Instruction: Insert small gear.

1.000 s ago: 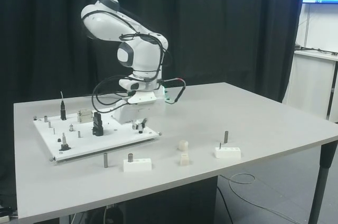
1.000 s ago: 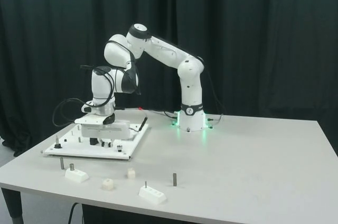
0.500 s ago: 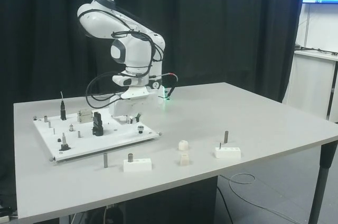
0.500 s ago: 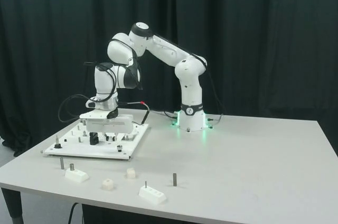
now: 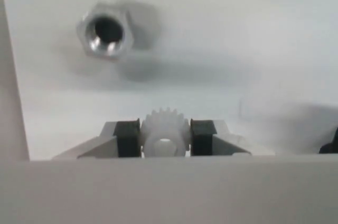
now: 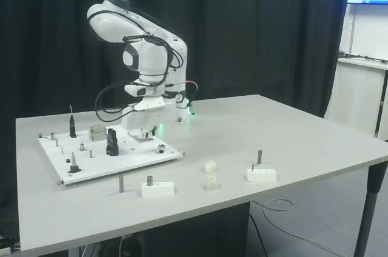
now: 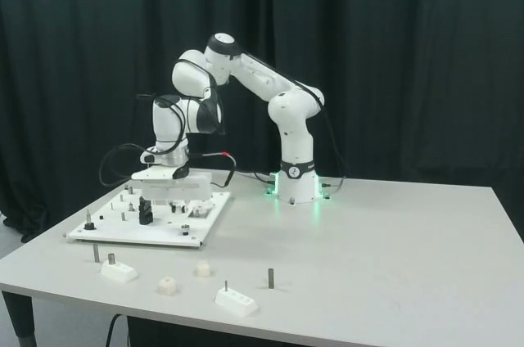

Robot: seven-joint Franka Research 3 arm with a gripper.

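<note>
In the wrist view a small white gear (image 5: 165,133) with fine teeth sits clamped between my two black finger pads (image 5: 127,137). My gripper (image 5: 165,138) is shut on it and hangs just above the white assembly board (image 5: 237,49). A metal hexagonal socket (image 5: 104,34) stands on the board ahead of the gear. From the room views my gripper (image 6: 145,131) is low over the board's back half (image 7: 168,197); the gear itself is hidden there by the hand.
The board (image 6: 130,159) carries a black fixture (image 6: 111,142), several upright pegs (image 6: 73,128) and a small round part (image 6: 162,148) near its front right corner. In front of the board lie white blocks (image 6: 157,188) (image 6: 261,175), two small white pieces (image 6: 210,166) and loose pegs (image 6: 121,183).
The arm has swung from the board's front right corner back toward the board's rear middle, with the hand staying low. The small round part stays at the corner.
</note>
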